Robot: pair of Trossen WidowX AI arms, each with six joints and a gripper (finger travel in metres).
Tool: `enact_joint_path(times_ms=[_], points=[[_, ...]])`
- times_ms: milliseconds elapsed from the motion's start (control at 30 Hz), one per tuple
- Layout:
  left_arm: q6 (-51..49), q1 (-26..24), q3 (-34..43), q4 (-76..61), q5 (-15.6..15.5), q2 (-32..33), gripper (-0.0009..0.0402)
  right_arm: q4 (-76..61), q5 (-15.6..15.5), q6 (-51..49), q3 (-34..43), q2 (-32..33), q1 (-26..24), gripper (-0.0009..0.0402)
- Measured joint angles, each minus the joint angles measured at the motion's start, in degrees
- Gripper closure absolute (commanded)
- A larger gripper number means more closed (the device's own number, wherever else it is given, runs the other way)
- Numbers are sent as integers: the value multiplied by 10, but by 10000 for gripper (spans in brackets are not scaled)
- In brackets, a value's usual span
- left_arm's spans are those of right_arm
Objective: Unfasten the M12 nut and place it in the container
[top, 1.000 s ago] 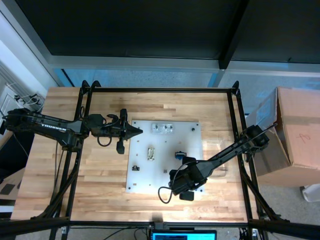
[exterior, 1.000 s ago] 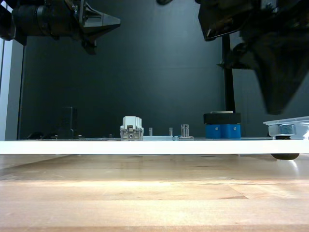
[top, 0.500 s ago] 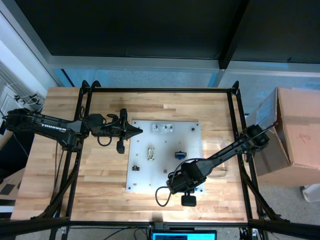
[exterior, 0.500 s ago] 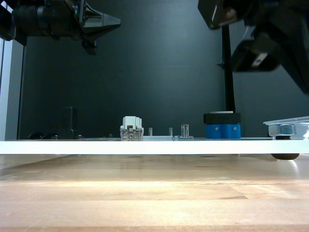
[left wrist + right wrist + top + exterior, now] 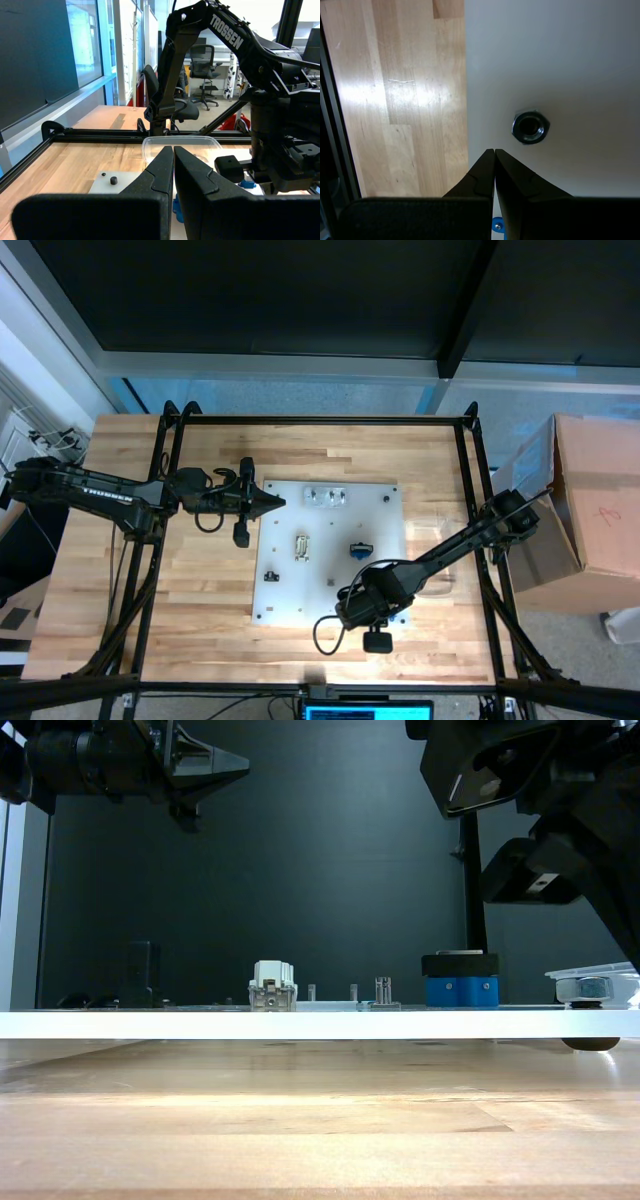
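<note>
- Low view puts the nut (image 5: 592, 988) low at the board's (image 5: 300, 1023) near right edge, with no ribs showing beneath it.
- From the right wrist, a dark stud (image 5: 529, 127) fills its bore, so we read the nut as on its stud.
- Right gripper (image 5: 494, 152) hovers above the board just beside the nut, fingers pressed together on nothing.
- Left gripper (image 5: 173, 150) hangs high at the board's far left edge, likewise clenched and empty.
- Container (image 5: 197, 139) lies off the board's right edge.
- We judge the nut light, rigid and slick. We would pinch two opposite flats squarely, lest it squirt free.
</note>
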Motion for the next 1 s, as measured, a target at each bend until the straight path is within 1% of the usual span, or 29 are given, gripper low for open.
enact_joint_path(times_ms=[333, 567, 600, 633, 667, 733, 767, 800, 833, 933, 1000], points=[[0, 0, 0, 0, 0, 0, 393, 19, 5, -2, -11, 0, -1, 393], [0, 0, 0, 0, 0, 0, 393, 21, 19, -2, -15, 0, -1, 394], [0, 0, 0, 0, 0, 0, 393, 16, 25, -1, -15, 0, -1, 393], [0, 0, 0, 0, 0, 0, 393, 6, 46, -1, -14, 0, -1, 393], [0, 0, 0, 0, 0, 0, 393, -10, 76, 1, -12, 0, -1, 393], [0, 0, 0, 0, 0, 0, 393, -54, 160, 21, -1, 0, 0, 394], [0, 0, 0, 0, 0, 0, 393, -75, 195, 31, 5, -1, 0, 393], [0, 0, 0, 0, 0, 0, 393, -87, 213, 35, 12, -4, 0, 393], [0, 0, 0, 0, 0, 0, 393, -90, 218, 35, 17, -8, -1, 393], [0, 0, 0, 0, 0, 0, 393, -92, 204, 35, 25, -13, 1, 393], [0, 0, 0, 0, 0, 0, 393, -94, 180, 37, 29, -13, 2, 393]])
